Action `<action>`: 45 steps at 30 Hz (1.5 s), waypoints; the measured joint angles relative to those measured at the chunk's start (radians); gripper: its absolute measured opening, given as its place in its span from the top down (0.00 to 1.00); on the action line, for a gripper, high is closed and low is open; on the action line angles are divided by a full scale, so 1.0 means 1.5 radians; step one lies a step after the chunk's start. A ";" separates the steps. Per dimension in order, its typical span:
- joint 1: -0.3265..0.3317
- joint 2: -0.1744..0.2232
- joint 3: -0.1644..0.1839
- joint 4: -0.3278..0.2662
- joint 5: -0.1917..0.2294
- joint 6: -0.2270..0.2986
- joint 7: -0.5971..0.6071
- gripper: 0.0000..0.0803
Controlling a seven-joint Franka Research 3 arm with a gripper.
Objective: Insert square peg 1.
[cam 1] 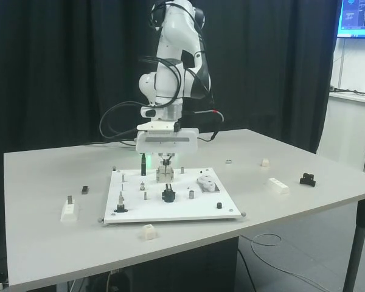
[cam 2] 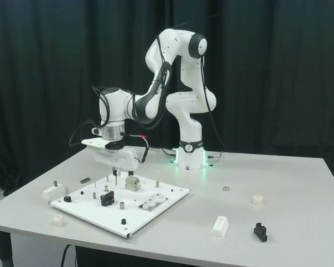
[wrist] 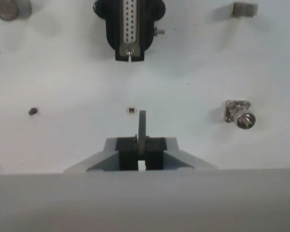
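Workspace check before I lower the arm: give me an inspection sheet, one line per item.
Surface: grey table carrying a white board.
Job's things: square peg held upright, tip just beside the square hole, not yet in.
Clutter: multi-pin connector and metal socket on the board; white blocks and a black clip loose on the table.
Pincer: shut on the peg.
Cables: black cable looping off the wrist.
Surroundings: black curtain, monitor.

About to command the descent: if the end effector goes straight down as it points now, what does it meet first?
Most likely the bare white board: the grey square peg held in the end effector looks slightly beside the small square hole, though depth is unclear.
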 joint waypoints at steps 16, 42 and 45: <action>0.005 -0.009 0.000 -0.033 -0.020 0.033 -0.003 0.97; 0.012 -0.010 0.011 -0.065 -0.021 0.094 -0.003 0.97; 0.012 -0.008 0.012 -0.072 -0.021 0.105 -0.003 0.97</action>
